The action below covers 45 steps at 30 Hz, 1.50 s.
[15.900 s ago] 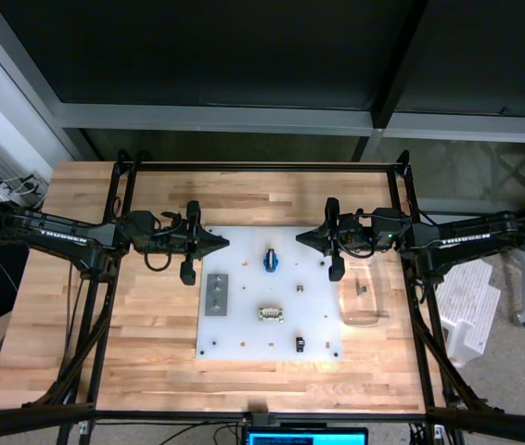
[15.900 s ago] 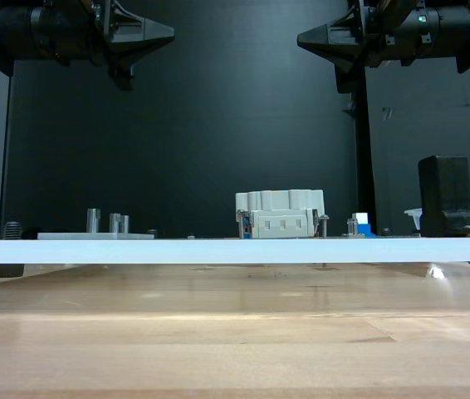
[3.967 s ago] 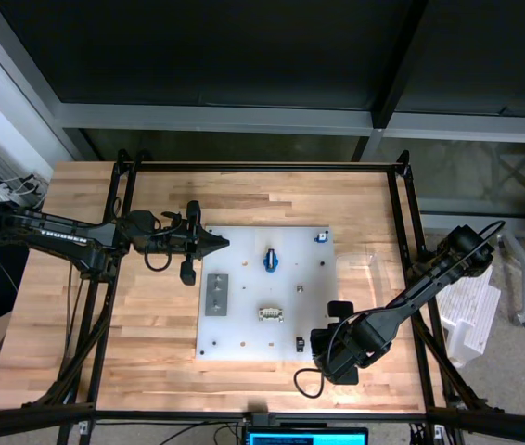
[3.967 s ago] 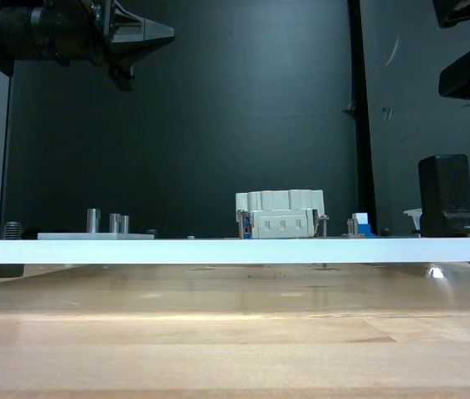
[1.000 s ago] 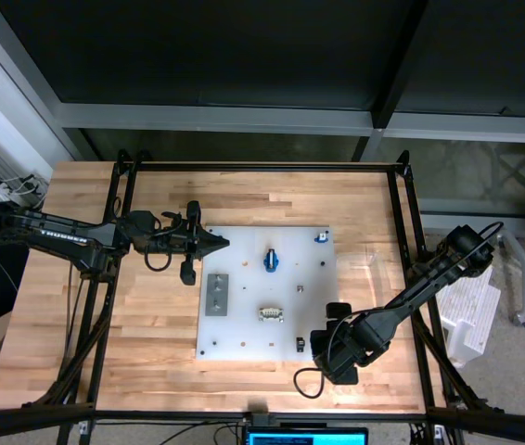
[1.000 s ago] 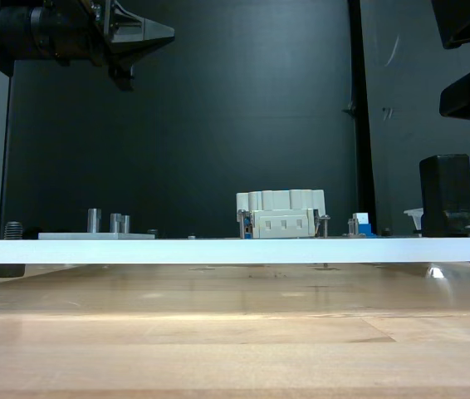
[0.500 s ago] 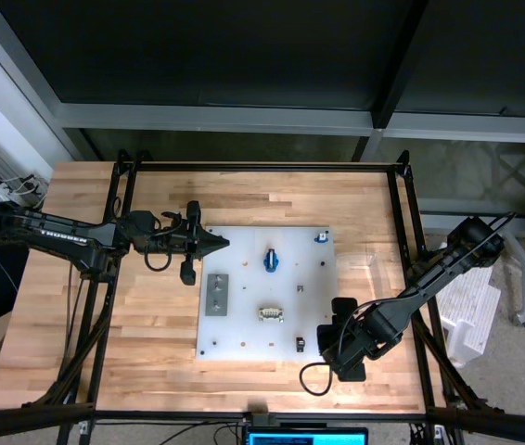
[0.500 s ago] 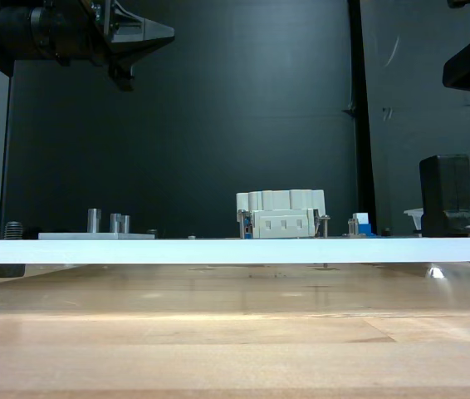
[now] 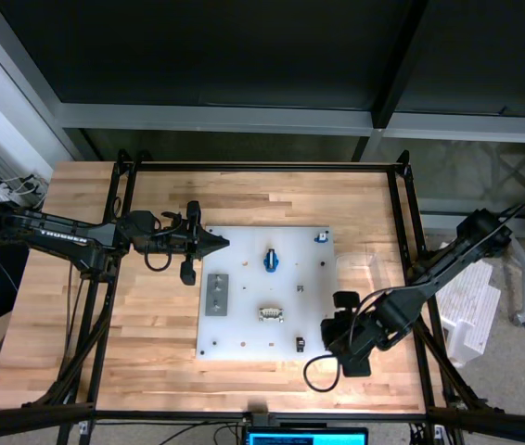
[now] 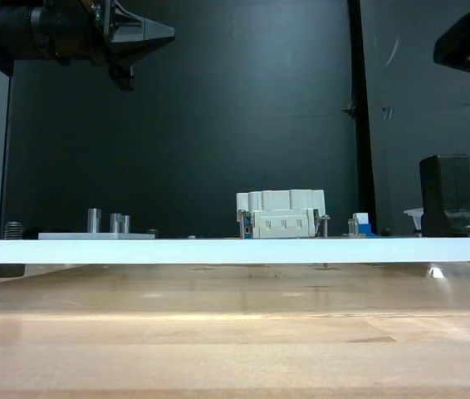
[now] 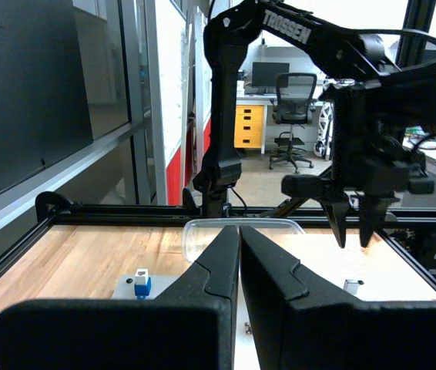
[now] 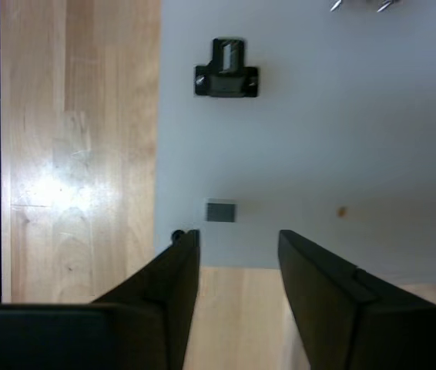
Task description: Pick the 16mm bar and install on taskboard
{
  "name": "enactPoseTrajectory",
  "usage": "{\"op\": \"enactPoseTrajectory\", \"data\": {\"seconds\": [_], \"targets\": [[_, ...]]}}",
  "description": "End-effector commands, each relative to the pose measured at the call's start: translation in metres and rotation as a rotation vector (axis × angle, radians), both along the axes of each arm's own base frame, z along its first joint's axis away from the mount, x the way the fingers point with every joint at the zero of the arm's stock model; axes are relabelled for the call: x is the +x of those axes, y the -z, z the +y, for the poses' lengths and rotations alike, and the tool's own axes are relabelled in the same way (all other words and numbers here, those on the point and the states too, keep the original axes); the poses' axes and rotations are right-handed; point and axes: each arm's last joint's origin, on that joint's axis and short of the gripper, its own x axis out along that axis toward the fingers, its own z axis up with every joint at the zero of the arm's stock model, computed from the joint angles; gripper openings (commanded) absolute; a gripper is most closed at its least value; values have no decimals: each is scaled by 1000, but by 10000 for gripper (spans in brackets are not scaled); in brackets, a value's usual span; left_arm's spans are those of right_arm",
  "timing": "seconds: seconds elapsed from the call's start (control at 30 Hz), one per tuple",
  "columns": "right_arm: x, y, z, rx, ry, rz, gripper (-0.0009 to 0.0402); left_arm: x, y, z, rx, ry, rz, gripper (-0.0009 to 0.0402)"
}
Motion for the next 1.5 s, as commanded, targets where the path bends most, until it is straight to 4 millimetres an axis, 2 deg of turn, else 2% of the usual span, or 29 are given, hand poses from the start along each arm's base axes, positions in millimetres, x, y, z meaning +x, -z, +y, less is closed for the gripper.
{"op": "enactPoseTrajectory", "data": {"seconds": [0.03,0.13,0.23,0.33,0.77,1.07,1.27,1.5], "targets": [[-2,-10,-13,8,14,-39,57,0,0,0,0,0,0,0],[-2,-21,-29,-10,40,-111,-6,0,0,0,0,0,0,0],[-1,-31,-45,-14,45,-185,9,0,0,0,0,0,0,0],[0,-38,-62,-7,44,-263,-3,0,0,0,0,0,0,0],[-4,-61,-127,-62,49,-701,0,0,0,0,0,0,0,0],[-10,-56,-155,-31,66,-954,0,0,0,0,0,0,0,0],[-15,-46,-166,-30,78,-1105,0,0,0,0,0,0,0,0],[-17,-32,-176,-27,97,-1180,0,0,0,0,0,0,0,0]]}}
